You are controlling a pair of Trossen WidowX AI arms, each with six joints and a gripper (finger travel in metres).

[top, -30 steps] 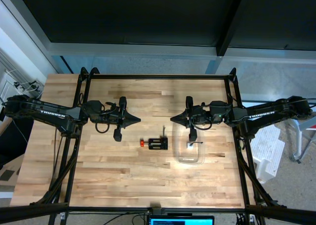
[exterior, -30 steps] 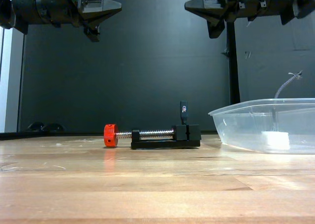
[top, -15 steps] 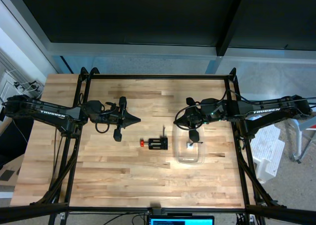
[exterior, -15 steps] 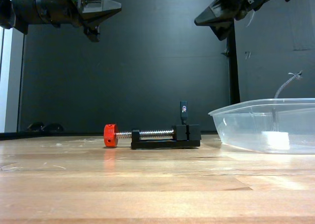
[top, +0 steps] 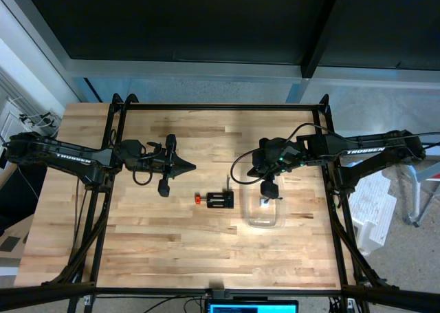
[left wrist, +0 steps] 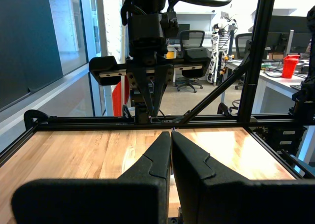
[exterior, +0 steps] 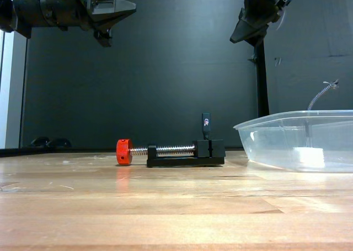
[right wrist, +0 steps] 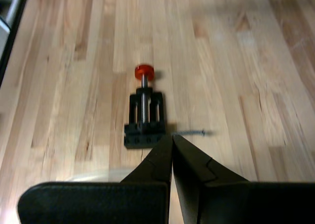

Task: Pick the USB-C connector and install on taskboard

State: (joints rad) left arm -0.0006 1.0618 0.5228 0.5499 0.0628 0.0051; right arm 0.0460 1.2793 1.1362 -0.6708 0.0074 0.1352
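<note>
High view: the taskboard [top: 218, 200] lies near the middle of the wooden counter [top: 137, 210], its orange-red knob [top: 197, 199] pointing toward the left arm. Just beside its other end sits a clear plastic tray [top: 267, 228]. Inside the tray the USB-C connector [top: 276, 199] shows as a thin dark sliver, next to a small white piece [top: 263, 203]; whether the two touch cannot be told.

The left end effector [top: 192, 167] hangs level, well above the counter, to the left of the taskboard and on its far side. Its own camera shows the fingers [left wrist: 160, 150] pressed together with no gap, holding nothing.

The right end effector [top: 253, 174] is tipped downward over the far left corner of the tray. Its wrist camera looks down on the taskboard [right wrist: 144, 120], knob [right wrist: 144, 72] farthest from it. Its fingers [right wrist: 160, 157] are likewise closed tip to tip and empty.

In the low view both end effectors [exterior: 134, 8] [exterior: 234, 38] are high above the counter. A short dark post [exterior: 205, 125] stands upright over the taskboard's [exterior: 185, 151] end nearest the tray [exterior: 276, 140].
</note>
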